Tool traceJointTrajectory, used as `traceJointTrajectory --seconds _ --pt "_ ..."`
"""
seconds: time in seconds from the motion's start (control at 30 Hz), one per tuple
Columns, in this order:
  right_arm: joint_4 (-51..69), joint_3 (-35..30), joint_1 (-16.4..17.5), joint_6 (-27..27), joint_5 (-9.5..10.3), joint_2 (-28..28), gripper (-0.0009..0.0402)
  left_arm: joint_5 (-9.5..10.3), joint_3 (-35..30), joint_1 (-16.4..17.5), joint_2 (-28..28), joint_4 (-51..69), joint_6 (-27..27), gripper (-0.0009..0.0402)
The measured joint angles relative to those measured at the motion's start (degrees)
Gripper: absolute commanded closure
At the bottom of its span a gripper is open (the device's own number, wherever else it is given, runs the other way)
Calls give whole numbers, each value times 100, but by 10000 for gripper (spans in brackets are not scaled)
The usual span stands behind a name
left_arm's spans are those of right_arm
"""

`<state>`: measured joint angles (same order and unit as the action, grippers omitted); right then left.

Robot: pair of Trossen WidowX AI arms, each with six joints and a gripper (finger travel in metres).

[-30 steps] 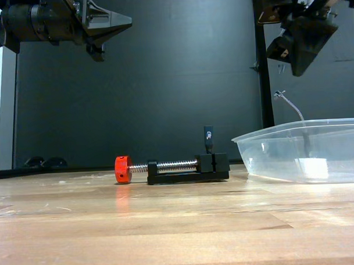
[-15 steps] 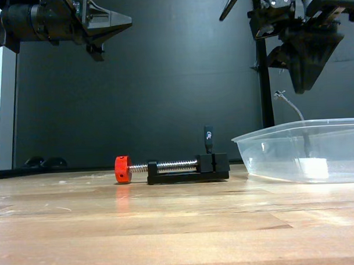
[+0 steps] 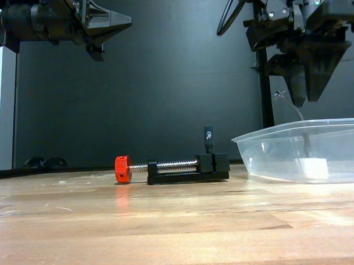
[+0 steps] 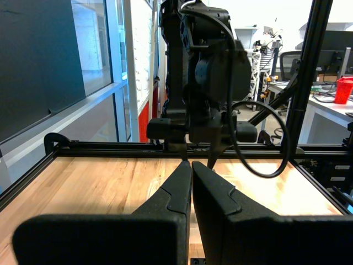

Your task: Pick the USB-C connector and install on taskboard

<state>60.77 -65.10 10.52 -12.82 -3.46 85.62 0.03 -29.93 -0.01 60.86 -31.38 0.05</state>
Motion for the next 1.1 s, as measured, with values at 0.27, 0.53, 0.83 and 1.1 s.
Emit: traceJointTrajectory --seconds 0.27,0.53,0.83,1.1 --pt "-131 0 17 -22 2 308 208 0 -2 0 -2 2 -2 393" --pt "-258 0 76 -22 2 529 208 2 0 0 -2 0 -2 393" --pt "-341 -26 118 -35 -103 726 208 2 0 0 0 0 -2 393" --pt "-450 31 149 -17 -109 772 208 0 0 0 -2 4 0 393"
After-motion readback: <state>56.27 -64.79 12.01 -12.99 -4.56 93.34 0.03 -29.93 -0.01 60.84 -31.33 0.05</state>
